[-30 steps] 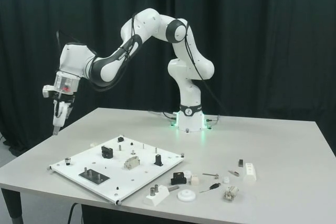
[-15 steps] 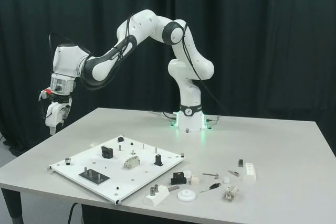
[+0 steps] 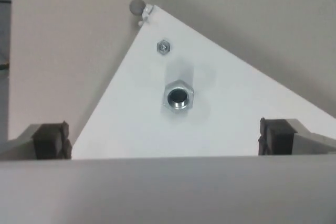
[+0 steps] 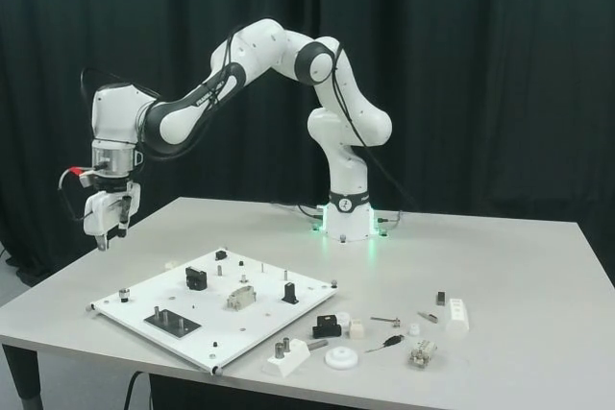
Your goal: Remove bolt 4.
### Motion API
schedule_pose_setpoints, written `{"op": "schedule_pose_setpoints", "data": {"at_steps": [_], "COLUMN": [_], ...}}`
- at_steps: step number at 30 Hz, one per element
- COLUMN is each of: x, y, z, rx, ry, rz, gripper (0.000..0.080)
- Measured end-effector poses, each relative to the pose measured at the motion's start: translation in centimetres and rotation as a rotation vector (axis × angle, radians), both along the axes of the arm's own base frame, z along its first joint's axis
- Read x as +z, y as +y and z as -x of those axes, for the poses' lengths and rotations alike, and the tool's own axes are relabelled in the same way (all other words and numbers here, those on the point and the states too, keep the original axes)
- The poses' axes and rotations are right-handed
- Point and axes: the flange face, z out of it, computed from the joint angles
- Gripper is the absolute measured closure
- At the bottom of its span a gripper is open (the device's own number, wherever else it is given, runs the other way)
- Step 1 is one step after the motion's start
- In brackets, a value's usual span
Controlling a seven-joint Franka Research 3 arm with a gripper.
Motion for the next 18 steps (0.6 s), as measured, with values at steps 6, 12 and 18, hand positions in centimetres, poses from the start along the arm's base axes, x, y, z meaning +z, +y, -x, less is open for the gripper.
{"op": "schedule_pose_setpoints", "data": {"at_steps": [6, 12, 18], "x": [-0.8, -1.5, -2.5], "y": [-0.1, -0.4, -0.6], "z": [-0.7, -1.5, -2.1], "rx": [0.011, 0.024, 0.036], "ry": [0.036, 0.066, 0.09], "rz": [-0.012, -0.013, -0.013], "gripper": [0.0003, 0.0003, 0.0003]}}
